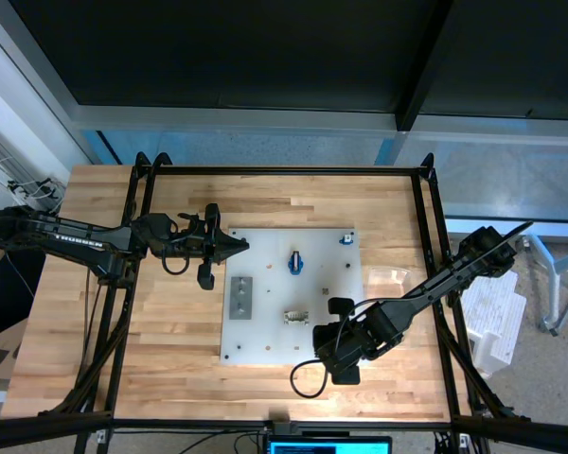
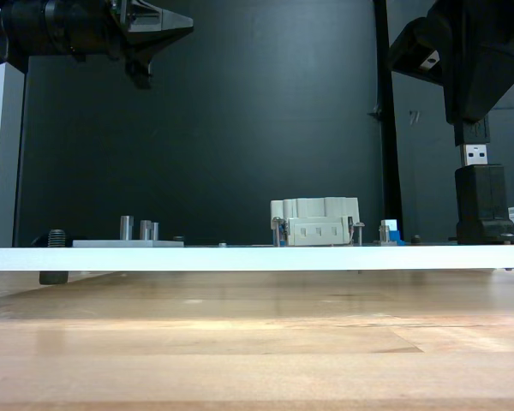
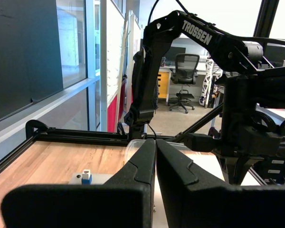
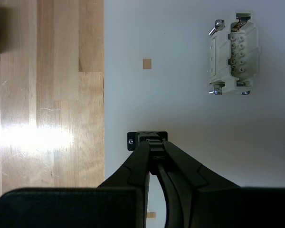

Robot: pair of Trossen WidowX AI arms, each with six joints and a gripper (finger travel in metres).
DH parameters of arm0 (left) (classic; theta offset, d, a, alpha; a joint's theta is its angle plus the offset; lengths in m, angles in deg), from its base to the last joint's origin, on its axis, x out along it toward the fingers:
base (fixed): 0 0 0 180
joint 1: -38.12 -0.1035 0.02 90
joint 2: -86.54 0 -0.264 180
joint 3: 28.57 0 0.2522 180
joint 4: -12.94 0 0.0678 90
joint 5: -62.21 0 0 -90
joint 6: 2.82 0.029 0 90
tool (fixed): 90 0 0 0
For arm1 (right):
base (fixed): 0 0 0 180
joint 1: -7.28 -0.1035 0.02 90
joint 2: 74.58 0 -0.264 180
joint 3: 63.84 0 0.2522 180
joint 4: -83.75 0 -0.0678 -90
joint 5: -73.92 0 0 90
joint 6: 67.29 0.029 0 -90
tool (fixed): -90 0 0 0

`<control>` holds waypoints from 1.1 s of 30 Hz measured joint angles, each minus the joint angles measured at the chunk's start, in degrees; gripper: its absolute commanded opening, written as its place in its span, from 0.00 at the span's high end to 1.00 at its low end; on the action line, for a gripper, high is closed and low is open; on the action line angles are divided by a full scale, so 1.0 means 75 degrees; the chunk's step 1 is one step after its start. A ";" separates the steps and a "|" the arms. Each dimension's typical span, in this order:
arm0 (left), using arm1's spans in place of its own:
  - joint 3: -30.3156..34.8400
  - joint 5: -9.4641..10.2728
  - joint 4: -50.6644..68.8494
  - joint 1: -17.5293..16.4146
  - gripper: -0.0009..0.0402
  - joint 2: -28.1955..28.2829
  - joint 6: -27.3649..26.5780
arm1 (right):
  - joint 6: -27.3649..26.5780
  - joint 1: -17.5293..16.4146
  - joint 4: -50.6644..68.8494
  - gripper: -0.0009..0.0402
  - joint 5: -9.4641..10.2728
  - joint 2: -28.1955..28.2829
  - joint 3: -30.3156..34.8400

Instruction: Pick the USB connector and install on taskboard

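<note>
Black plastic of the USB connector (image 2: pixel 474 154) was almost wholly hidden between the fingers of the right gripper (image 4: pixel 154 156). Only its pale metal tongue showed in the low view, pointing straight down. The tongue's tip met the top of the upright black socket (image 2: pixel 481 205) near the right end of the taskboard (image 1: pixel 265 340). Whether it sat inside the opening could not be told. From the wrist camera the fingers covered the plug and part of the socket beneath them. From above, the arm's own bulk covered both.

The right gripper was clamped on the connector and hung vertically over the board's near right part, the arm reaching in low from the right edge. The silver multi-pin socket (image 4: pixel 232 54) stood apart from it on the bare plate.

The left gripper (image 1: pixel 239 246) hovered high over the board's far left edge, roughly level, with its fingers (image 3: pixel 137 164) pressed together on nothing, beyond the grey block (image 1: pixel 239 296).
</note>
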 measured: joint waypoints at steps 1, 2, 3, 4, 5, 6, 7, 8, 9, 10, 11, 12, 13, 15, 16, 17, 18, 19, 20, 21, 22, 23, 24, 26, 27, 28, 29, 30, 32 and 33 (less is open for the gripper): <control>0.0000 0.0000 0.0000 0.0000 0.98 0.0000 0.0003 | -0.0003 0.0000 0.0006 0.98 0.0026 0.0000 0.0015; 0.0000 -0.0003 0.0000 0.0000 0.98 0.0000 0.0000 | -0.0015 -0.0003 -0.0003 0.98 0.0064 0.0000 0.0026; 0.0000 0.0000 0.0003 0.0000 0.98 0.0000 0.0003 | -0.0012 -0.0006 0.0003 0.98 0.0079 0.0000 0.0029; 0.0000 0.0000 0.0000 0.0000 0.98 0.0000 0.0000 | -0.0012 -0.0009 0.0006 0.98 0.0076 0.0000 0.0029; 0.0000 -0.0003 0.0000 0.0000 0.98 0.0000 0.0003 | -0.0012 -0.0015 0.0003 0.98 0.0079 0.0000 0.0029; 0.0000 -0.0003 0.0000 0.0000 0.98 0.0000 0.0000 | -0.0009 -0.0015 0.0003 0.98 0.0073 0.0000 0.0032; 0.0000 -0.0003 0.0000 0.0000 0.98 0.0000 0.0000 | -0.0009 -0.0012 0.0003 0.98 0.0070 0.0000 0.0032; 0.0000 -0.0003 0.0000 0.0000 0.98 0.0000 0.0003 | -0.0009 -0.0006 0.0003 0.98 0.0052 0.0000 0.0035; 0.0000 0.0000 0.0003 0.0000 0.98 0.0000 0.0000 | -0.0009 -0.0006 0.0003 0.98 0.0044 0.0000 0.0038; 0.0000 -0.0003 0.0000 0.0000 0.98 0.0000 0.0000 | -0.0012 -0.0003 0.0000 0.98 0.0020 0.0000 0.0038; 0.0000 0.0000 0.0003 0.0000 0.98 0.0000 0.0003 | -0.0015 -0.0003 0.0003 0.98 0.0003 0.0000 0.0038; 0.0000 -0.0003 0.0000 0.0000 0.98 0.0000 0.0003 | -0.0020 -0.0003 0.0003 0.98 -0.0012 0.0000 0.0038; 0.0000 -0.0003 0.0000 0.0000 0.98 0.0000 0.0000 | -0.0023 -0.0003 0.0003 0.98 -0.0035 0.0000 0.0038; 0.0000 -0.0003 0.0003 0.0000 0.98 0.0000 0.0000 | -0.0064 -0.0006 0.0006 0.98 -0.0055 0.0000 0.0038; 0.0000 0.0000 0.0003 0.0000 0.98 0.0000 0.0000 | -0.0085 -0.0006 0.0006 0.98 -0.0061 0.0000 0.0041; 0.0000 0.0000 0.0003 0.0000 0.98 0.0000 0.0000 | -0.0090 -0.0006 0.0006 0.98 -0.0061 0.0000 0.0041; 0.0000 0.0000 0.0000 0.0000 0.98 0.0000 0.0000 | -0.0102 -0.0003 0.0009 0.98 -0.0064 0.0000 0.0041; 0.0000 -0.0003 0.0003 0.0000 0.98 0.0000 0.0000 | -0.0102 0.0000 0.0012 0.98 -0.0067 0.0000 0.0044; 0.0000 0.0000 0.0000 0.0000 0.98 0.0000 0.0000 | -0.0105 0.0000 0.0023 0.98 -0.0070 0.0000 0.0044; 0.0000 -0.0003 0.0003 0.0000 0.98 0.0000 0.0000 | -0.0111 0.0000 0.0035 0.98 -0.0087 0.0000 0.0044; 0.0000 -0.0003 0.0000 0.0000 0.98 0.0000 0.0000 | -0.0117 0.0000 0.0035 0.98 -0.0134 0.0000 0.0044; 0.0000 0.0000 0.0000 0.0000 0.98 0.0000 0.0000 | -0.0134 0.0000 0.0035 0.98 -0.0169 0.0000 0.0044; 0.0000 0.0000 0.0000 0.0000 0.98 0.0000 0.0003 | -0.0131 0.0000 0.0035 0.98 -0.0184 0.0000 0.0044; 0.0000 -0.0003 0.0003 0.0000 0.98 0.0000 0.0000 | -0.0128 0.0000 0.0035 0.98 -0.0184 -0.0003 0.0044; 0.0000 -0.0003 0.0003 0.0000 0.98 0.0000 0.0003 | -0.0128 0.0000 0.0038 0.98 -0.0184 -0.0003 0.0044; 0.0000 0.0000 0.0000 0.0000 0.98 0.0000 0.0003 | -0.0128 -0.0003 0.0038 0.98 -0.0181 -0.0003 0.0044; 0.0000 0.0000 0.0000 0.0000 0.98 0.0000 0.0000 | -0.0125 -0.0003 0.0038 0.98 -0.0175 -0.0003 0.0041; 0.0000 0.0000 0.0000 0.0000 0.98 0.0000 0.0003 | -0.0119 -0.0003 0.0038 0.98 -0.0169 -0.0003 0.0038; 0.0000 0.0000 0.0003 0.0000 0.98 0.0000 0.0000 | -0.0105 -0.0003 0.0041 0.98 -0.0140 -0.0006 0.0035; 0.0000 0.0000 0.0003 0.0000 0.98 0.0000 0.0000 | -0.0108 -0.0003 0.0041 0.98 -0.0140 -0.0003 0.0035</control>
